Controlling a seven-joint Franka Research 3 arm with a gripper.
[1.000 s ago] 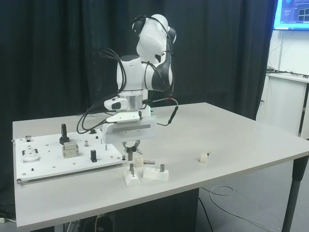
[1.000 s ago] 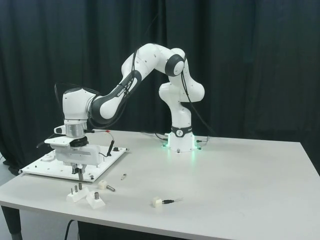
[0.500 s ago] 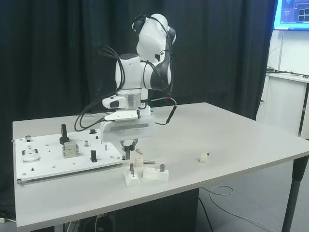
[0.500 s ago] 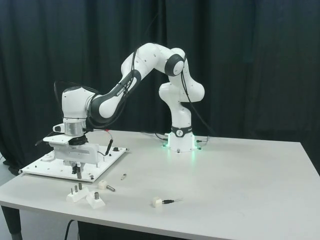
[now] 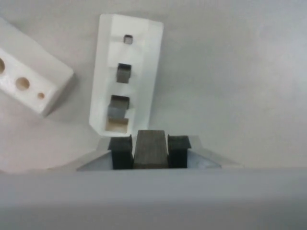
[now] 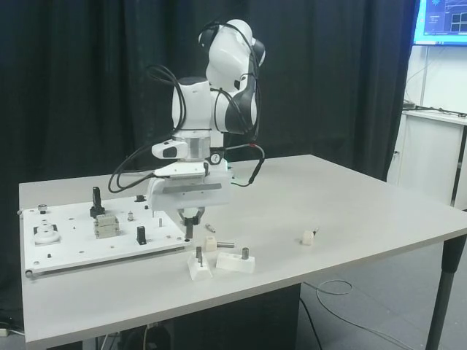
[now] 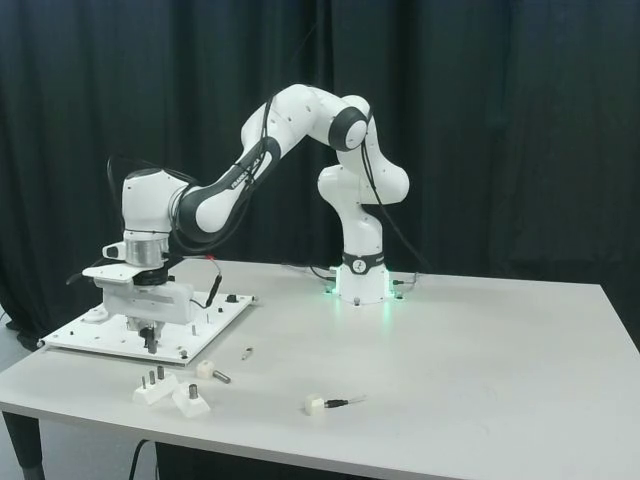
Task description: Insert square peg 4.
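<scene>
The hand (image 5: 149,152) is clamped on a grey square peg (image 5: 150,148), its two black fingers (image 5: 121,151) pressing opposite flat sides, and it hangs above the counter (image 6: 350,197) near the front edge of the white assembly board (image 6: 73,248). Seen from the wrist, the white peg block (image 5: 125,72) lies directly below: three square pegs of growing size already sit in its row, and one square socket (image 5: 117,125) stands open at the end nearest the hand. A second white block with round holes (image 5: 29,86) lies apart from it, at about ten o'clock of the socket. My guess is that the carry is nearly done and the lining-up comes next. To do it well, the arm should bring the peg squarely over the open socket and turn the wrist until the peg's flats run parallel with the socket walls, since the block sits slightly skewed. Then lower slowly and straight, easing off if a corner catches, because the loose block could slide.
</scene>
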